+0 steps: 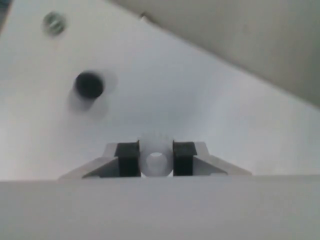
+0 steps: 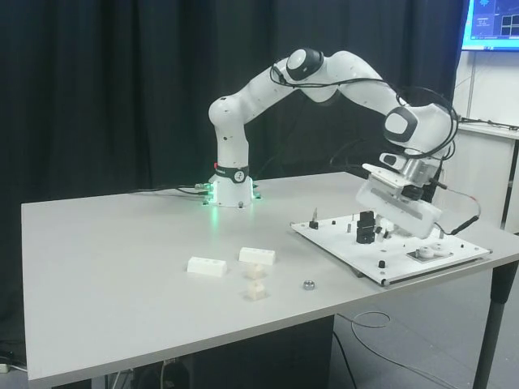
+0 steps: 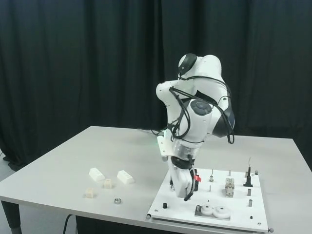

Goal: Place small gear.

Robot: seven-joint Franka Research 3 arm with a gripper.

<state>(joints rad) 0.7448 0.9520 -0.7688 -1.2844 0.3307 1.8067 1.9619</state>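
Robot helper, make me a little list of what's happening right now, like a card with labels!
arm: white, bolted on the grey table, bent over the white board
tool: shut on the small gear, above the board
small gear: white, between the black fingertips
board: holds two white gears already in place, and small posts
peg nearby: black, round, seen from the wrist
loose on table: white blocks and a nut
step now: gear not yet placed
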